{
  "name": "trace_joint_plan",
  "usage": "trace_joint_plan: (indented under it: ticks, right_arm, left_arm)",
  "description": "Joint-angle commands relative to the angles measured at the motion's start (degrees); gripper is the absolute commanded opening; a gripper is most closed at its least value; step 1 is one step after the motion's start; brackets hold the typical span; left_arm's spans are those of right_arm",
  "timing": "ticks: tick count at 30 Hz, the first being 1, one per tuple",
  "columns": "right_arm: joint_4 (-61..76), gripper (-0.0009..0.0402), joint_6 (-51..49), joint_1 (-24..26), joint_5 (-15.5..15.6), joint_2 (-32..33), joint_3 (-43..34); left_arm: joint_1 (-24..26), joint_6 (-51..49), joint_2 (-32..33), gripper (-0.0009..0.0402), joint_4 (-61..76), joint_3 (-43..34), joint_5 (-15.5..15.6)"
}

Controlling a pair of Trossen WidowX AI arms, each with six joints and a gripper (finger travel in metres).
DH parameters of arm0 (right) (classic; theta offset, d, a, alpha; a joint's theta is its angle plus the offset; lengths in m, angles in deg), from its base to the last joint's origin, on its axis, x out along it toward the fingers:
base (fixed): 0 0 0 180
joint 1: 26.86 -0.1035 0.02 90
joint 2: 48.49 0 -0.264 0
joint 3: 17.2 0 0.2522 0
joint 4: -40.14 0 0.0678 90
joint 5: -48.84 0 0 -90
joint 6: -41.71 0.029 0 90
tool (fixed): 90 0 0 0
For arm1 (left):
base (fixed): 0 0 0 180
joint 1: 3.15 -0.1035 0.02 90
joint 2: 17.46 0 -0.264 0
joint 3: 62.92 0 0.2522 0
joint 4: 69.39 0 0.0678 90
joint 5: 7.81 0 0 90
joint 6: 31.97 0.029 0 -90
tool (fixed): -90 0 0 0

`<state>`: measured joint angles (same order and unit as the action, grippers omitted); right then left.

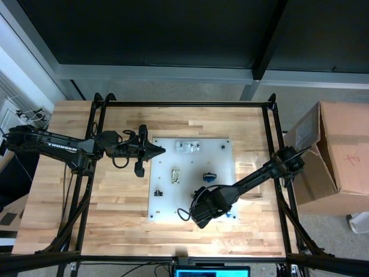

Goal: Pick the M12 nut and place it on its threads and fasten

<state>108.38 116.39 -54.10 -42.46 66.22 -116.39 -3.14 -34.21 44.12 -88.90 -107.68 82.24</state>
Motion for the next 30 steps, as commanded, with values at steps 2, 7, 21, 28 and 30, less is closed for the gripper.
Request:
trace_joint_plan:
  ticks: [2, 7, 21, 28, 30]
  right_arm:
    - [0.35, 0.0219, -0.15, -0.17, 0.83, -1.62, -0.24]
    - [0.98, 0.0221, -2.14, -0.15, 0.72, -3.26, -0.24]
    - [4.94, 0.0096, -38.38, -0.13, 0.20, -6.45, -0.22]
    - [4.52, 0.0013, -42.88, -0.11, 0.90, -4.22, -0.20]
    - [4.17, 0.0010, -43.95, -0.07, 0.85, -3.34, -0.17]
  left_arm:
    - [-0.02, 0.00, 0.02, 0.0000, 0.00, 0.00, -0.02]
    - [0.00, 0.00, 0.02, 0.0000, 0.02, -0.02, -0.02]
    - [-0.02, 0.00, 0.02, 0.0000, 0.00, -0.02, -0.02]
    - [-0.02, 0.00, 0.02, 0.0000, 0.02, 0.00, -0.02]
    - [0.00, 0.00, 0.02, 0.0000, 0.02, 0.00, -0.02]
